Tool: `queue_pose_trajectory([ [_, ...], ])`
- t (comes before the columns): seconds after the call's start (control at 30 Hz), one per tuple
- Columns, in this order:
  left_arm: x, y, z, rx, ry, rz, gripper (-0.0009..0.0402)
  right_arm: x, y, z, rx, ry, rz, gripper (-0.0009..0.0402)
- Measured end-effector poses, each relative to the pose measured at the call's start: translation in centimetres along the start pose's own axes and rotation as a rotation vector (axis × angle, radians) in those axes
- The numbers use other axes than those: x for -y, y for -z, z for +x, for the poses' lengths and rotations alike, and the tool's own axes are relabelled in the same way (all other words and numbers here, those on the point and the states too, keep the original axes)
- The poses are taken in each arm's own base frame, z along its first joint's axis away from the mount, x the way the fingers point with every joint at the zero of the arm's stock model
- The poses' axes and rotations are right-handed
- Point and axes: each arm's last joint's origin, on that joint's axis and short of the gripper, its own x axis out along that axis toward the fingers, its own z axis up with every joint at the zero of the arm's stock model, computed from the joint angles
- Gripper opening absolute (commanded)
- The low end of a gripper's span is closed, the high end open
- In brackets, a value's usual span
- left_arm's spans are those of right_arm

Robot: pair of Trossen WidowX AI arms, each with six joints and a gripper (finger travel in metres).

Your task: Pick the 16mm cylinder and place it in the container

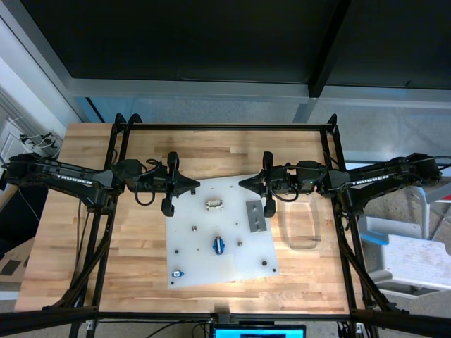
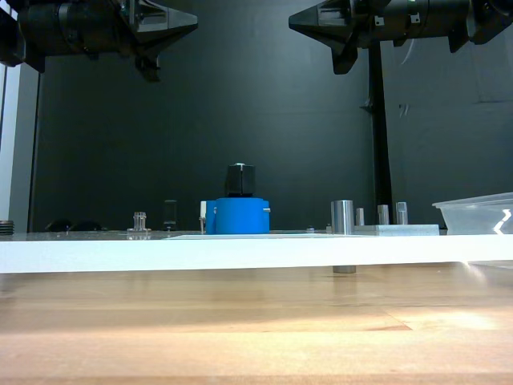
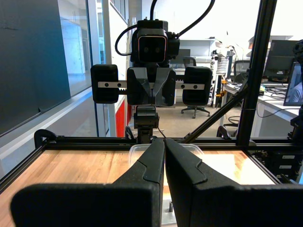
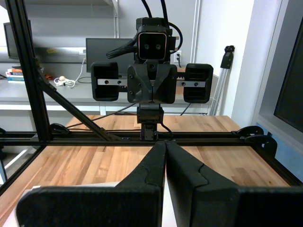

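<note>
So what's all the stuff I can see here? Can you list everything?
table: one, light wood, under everything
black frame: one, black, around the table
white board: one, white, flat in the table's middle
grey block: one, silvery grey, on the board's right side
blue parts: two, blue, one mid-board, one at the board's near left corner
16mm cylinder: one, silvery, just right of the middle blue part
second peg: one, silvery, left of mid-board
pale small part: one, whitish, at the board's far side
container: one, clear, on the table right of the board
left claw: one, black, shut, high above the board's far left
right claw: one, black, shut, high above the board's far right
</note>
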Motion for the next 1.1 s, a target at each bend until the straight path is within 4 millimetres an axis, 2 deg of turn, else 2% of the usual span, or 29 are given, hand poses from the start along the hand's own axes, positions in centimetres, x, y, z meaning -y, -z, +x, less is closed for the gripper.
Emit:
queue_pose_trajectory([
  [0.6,0.0,0.0,0.0,0.000,0.000,0.000,0.0000,0.0,-0.3,0.1,-0.003,0.000,0.021,0.0000],
  [1.1,0.0,0.0,0.0,0.000,0.000,0.000,0.0000,-0.1,-5.3,0.7,-0.446,-0.001,-0.010,0.0000],
])
